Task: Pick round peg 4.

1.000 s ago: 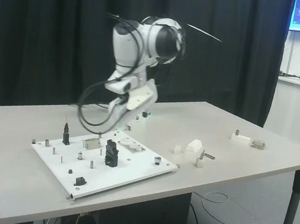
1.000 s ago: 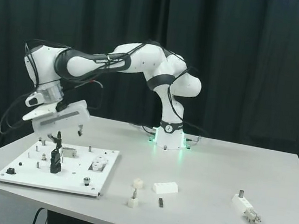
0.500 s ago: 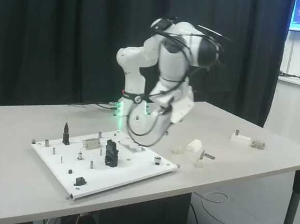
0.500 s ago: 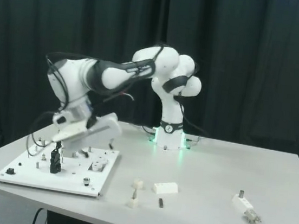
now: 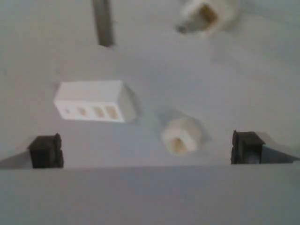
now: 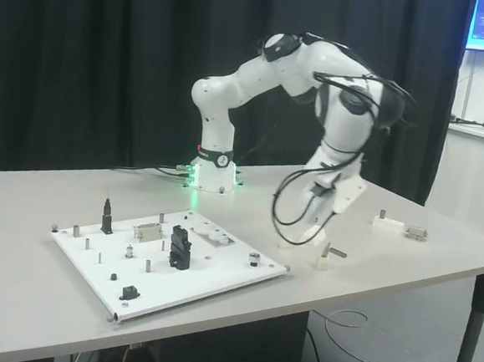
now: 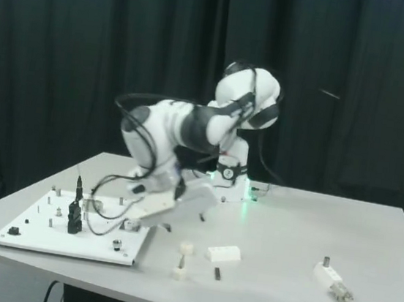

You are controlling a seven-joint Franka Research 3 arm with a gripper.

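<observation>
Wrist view: claw (image 5: pixel 145 149) spread wide, empty; small white socket block (image 5: pixel 180 135) between fingertips.

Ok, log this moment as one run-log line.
phase: approach | end effector: open, empty, above table | below: white block, small white holder | peg: not grasped

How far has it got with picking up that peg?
Nothing is picked yet: the gripper is open and holds nothing. In hand is the approach: it hangs over loose parts on the table, above a small white piece and a white block. I cannot tell which part is the peg. Left: line up, descend, close, lift.
</observation>
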